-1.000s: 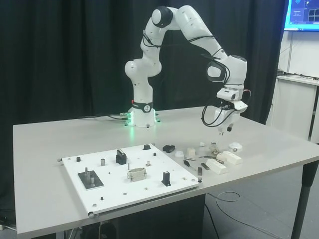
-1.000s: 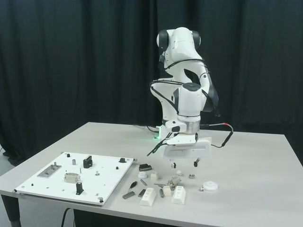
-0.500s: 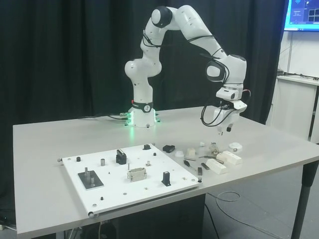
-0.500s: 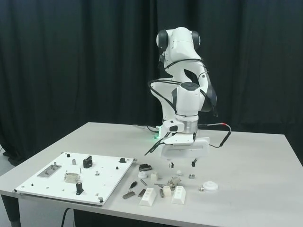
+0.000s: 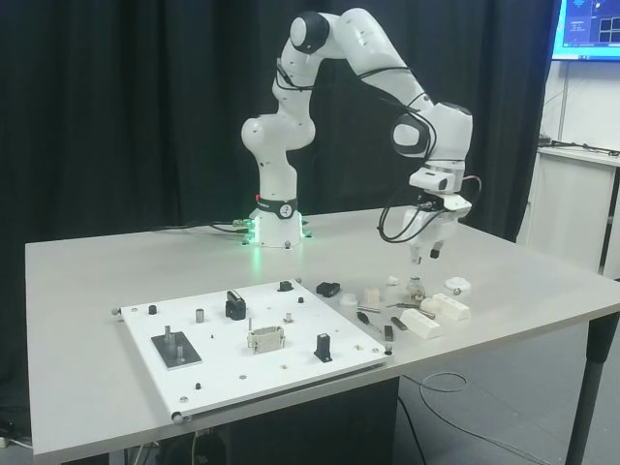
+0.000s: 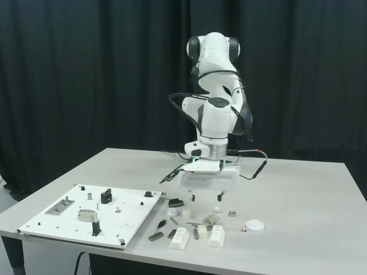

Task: Remove square peg 1.

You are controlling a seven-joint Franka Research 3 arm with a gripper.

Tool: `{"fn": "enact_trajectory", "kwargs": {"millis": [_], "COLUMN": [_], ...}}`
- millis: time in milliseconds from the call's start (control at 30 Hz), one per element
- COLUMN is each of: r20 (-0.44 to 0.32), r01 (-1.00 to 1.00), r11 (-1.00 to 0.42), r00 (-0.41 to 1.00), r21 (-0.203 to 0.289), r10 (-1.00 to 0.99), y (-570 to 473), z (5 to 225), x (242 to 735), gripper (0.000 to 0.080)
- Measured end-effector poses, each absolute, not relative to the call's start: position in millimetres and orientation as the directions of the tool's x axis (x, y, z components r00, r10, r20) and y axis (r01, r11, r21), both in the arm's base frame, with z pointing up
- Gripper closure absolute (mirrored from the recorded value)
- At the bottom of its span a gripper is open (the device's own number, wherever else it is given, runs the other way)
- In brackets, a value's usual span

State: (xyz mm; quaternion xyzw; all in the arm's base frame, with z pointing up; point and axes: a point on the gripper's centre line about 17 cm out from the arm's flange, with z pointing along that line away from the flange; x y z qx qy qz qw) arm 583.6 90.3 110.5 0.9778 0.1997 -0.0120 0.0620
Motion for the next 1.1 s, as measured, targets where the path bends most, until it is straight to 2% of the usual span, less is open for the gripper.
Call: {"fn": "enact_trajectory", "kwargs": {"millis": [667,900,1100], "r20": [-0.073,-0.065,-0.066], "r01": [0.311,0.260,0.246], "r11": [-0.919,-0.927,-0.929], "r00": [0.950,0.966,0.969], "r21": [0.243,0.272,0.278], "r10": [0.303,0.251,0.237], "y": [-50,-107,-156], "z": [141,152,161], "x": [611,615,613], "gripper": [0.0003,0.0003,0.0003]}}
